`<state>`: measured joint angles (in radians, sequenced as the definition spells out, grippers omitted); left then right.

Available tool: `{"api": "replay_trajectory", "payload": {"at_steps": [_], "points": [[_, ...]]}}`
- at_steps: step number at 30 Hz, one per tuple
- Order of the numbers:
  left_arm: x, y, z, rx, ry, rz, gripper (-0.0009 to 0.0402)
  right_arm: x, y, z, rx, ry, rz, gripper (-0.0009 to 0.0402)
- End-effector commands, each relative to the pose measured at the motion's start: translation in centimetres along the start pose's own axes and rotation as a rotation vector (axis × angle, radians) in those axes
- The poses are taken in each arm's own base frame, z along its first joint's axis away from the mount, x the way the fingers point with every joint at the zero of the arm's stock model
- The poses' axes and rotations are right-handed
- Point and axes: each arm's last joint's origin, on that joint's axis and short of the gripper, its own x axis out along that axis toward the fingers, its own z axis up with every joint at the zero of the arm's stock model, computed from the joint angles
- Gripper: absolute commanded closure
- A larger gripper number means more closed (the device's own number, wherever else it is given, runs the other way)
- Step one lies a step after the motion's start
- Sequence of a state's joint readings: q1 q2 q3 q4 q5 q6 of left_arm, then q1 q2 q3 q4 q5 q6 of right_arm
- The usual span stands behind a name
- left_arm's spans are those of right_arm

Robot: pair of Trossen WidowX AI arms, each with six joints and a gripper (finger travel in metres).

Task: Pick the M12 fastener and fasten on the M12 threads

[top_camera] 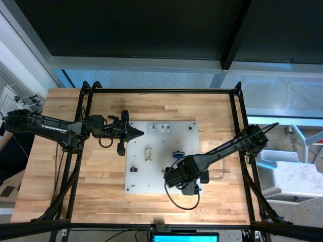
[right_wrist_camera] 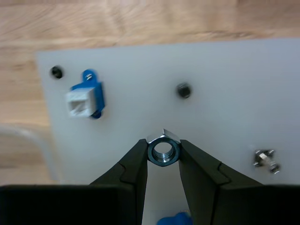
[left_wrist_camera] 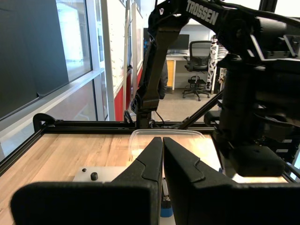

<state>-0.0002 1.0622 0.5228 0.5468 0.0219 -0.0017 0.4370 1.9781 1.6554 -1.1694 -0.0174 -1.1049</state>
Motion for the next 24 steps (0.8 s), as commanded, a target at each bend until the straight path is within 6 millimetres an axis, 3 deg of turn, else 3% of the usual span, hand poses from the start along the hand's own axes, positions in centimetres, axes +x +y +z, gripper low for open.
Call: {"api": "replay_trajectory", "payload": {"at_steps": [1, 24], "points": [[0.0, 0.0, 0.0, 0.000, 0.000, 0.000, 0.0393, 0.4, -0.4, 0.4, -0.005, 0.000, 0.002, 0.0358], [0.0, 0.0, 0.0, 0.000, 0.000, 0.000, 0.0393, 1.3, -1.8, 1.4, -0.013, -0.001, 0.000, 0.0358]]}}
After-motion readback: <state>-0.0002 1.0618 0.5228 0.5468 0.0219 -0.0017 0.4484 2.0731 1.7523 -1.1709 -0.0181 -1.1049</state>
